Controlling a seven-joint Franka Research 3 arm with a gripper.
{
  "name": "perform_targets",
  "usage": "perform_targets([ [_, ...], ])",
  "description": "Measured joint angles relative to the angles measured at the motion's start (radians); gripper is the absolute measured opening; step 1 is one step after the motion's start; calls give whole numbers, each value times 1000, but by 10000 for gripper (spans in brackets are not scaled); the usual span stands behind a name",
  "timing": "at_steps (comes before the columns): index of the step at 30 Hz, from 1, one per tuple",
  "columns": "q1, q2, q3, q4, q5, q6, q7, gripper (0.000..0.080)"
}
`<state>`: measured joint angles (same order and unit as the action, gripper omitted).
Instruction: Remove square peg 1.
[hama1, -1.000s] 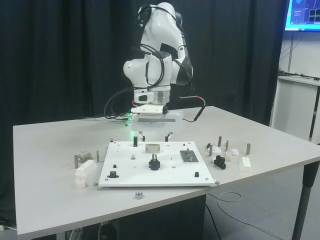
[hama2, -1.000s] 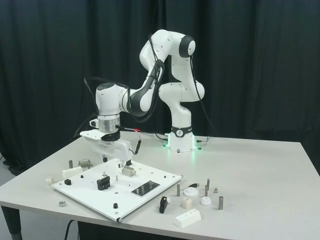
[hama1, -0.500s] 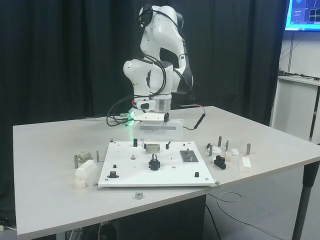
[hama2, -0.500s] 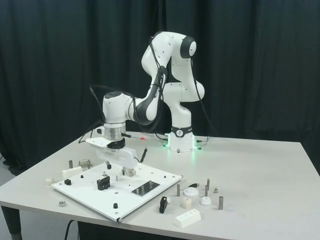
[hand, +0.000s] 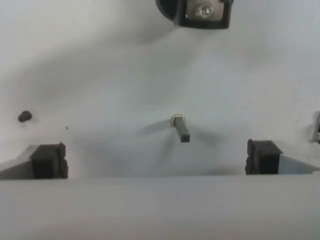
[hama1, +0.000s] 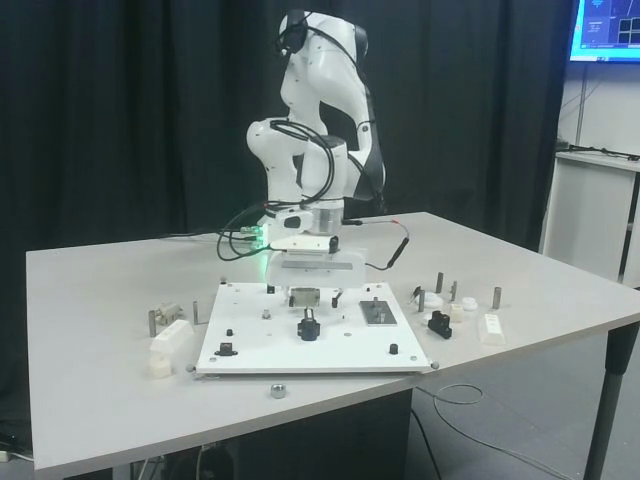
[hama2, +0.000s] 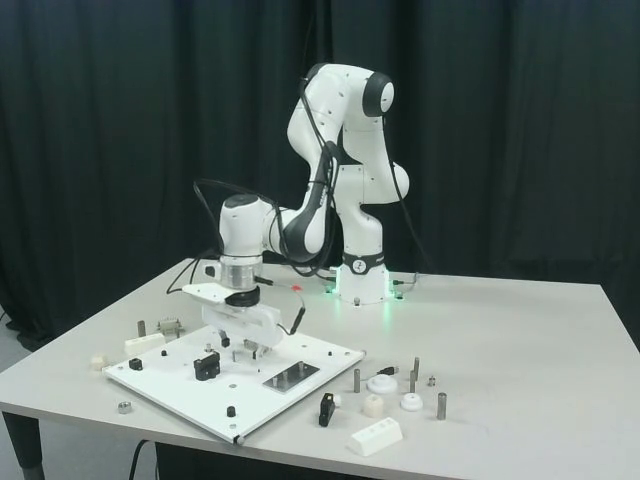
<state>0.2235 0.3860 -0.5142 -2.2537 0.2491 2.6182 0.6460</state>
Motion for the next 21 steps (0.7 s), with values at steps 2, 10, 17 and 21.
perform_targets([
  [2, 0, 0, 1, -7, 1, 14, 0, 800],
  [10, 0, 2, 4, -23, 19, 44, 0, 800],
  [17, 0, 8, 8, -23, 24, 51, 0, 800],
  [21, 0, 15, 12, -23, 31, 60, 0, 800],
])
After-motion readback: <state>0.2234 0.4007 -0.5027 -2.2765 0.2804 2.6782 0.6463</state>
